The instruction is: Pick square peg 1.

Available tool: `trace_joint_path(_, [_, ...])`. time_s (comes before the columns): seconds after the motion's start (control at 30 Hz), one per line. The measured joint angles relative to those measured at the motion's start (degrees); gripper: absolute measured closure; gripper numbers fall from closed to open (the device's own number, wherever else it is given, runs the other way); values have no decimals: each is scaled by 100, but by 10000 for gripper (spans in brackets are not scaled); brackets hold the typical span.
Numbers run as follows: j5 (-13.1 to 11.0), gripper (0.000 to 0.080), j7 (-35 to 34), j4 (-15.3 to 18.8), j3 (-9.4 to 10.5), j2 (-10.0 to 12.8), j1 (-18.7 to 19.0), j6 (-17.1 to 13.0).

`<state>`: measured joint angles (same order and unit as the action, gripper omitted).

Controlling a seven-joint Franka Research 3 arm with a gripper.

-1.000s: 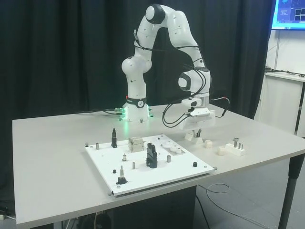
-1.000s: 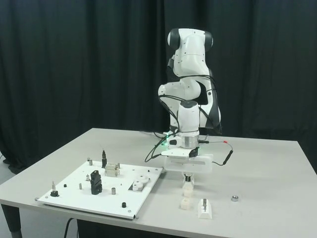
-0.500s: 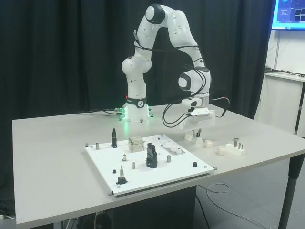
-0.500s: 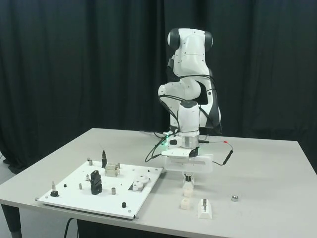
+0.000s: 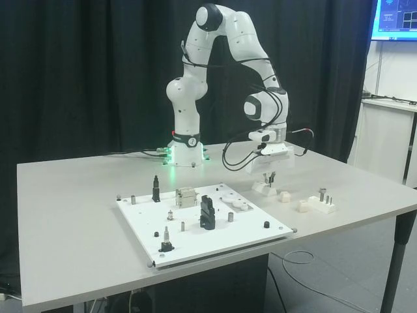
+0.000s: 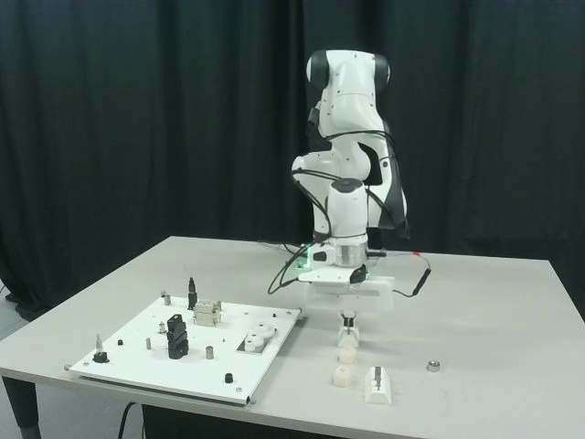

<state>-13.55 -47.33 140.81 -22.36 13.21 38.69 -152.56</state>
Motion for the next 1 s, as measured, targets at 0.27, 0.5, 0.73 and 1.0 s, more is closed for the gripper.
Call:
trace_joint_path(0.27, [181,767,-140,1,-25,-270,-9,297])
trace_joint_path(0.5, [375,767,-334,1,-32,-504,-9,534])
trace_joint_path(0.73, [607,767,-545,1,-32,-696,-9,720])
trace_joint_path(1.0, [797,767,-693,0,-33,-816,-9,835])
